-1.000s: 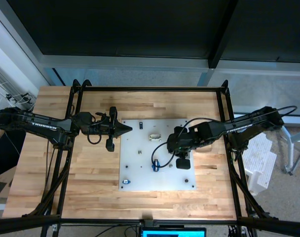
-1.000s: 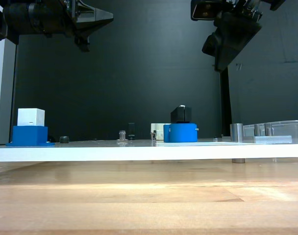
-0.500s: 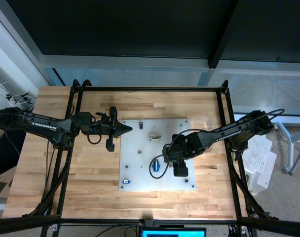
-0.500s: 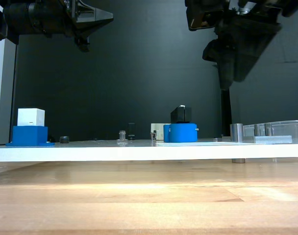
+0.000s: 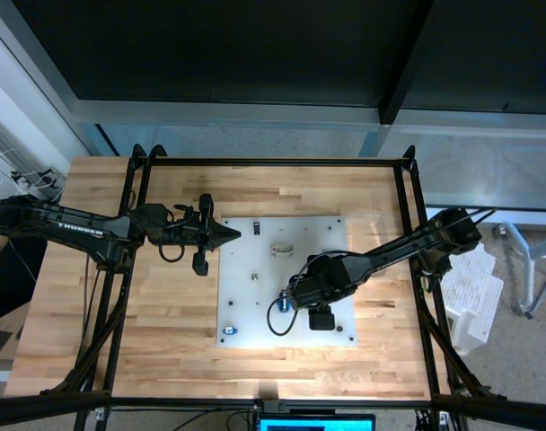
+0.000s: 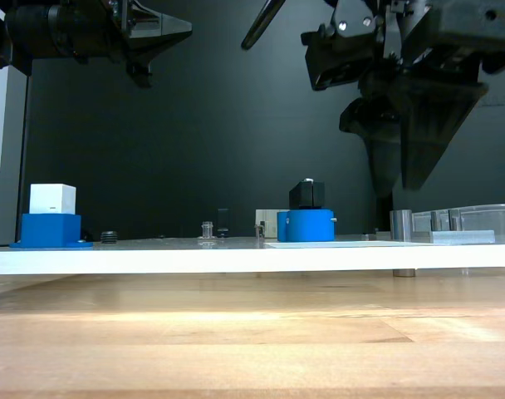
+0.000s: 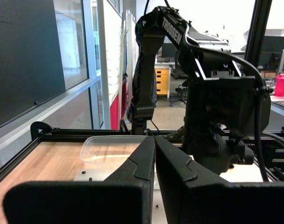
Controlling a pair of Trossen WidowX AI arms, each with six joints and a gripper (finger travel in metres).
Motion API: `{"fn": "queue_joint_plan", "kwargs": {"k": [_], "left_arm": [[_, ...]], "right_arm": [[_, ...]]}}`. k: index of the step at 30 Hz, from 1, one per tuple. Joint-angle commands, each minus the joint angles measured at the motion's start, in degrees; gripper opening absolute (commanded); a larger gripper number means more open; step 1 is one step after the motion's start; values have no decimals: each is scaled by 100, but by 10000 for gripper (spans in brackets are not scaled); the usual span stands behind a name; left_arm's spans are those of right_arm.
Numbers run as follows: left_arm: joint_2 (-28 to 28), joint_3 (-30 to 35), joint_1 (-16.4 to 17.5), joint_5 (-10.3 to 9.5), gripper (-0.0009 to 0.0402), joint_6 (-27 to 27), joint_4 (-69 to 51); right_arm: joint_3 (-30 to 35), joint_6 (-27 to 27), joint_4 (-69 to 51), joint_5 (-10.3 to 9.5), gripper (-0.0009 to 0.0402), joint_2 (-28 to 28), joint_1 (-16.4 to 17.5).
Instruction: Remove the 16mm cylinder and place in the container
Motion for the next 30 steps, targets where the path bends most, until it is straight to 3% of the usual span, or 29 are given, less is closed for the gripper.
{"fn": "queue_joint_plan", "kwargs": {"k": [1, 13, 30], "left_arm": [[2, 0, 0, 2, 0, 0, 0], [2, 0, 0, 2, 0, 0, 0], [2, 0, 2, 2, 0, 0, 0]], "right_arm": [[-7, 20, 96, -4, 240, 131, 28], [-87, 22, 313, 0, 232, 396, 72], [-192, -31, 400, 33, 99, 350, 74]]}}
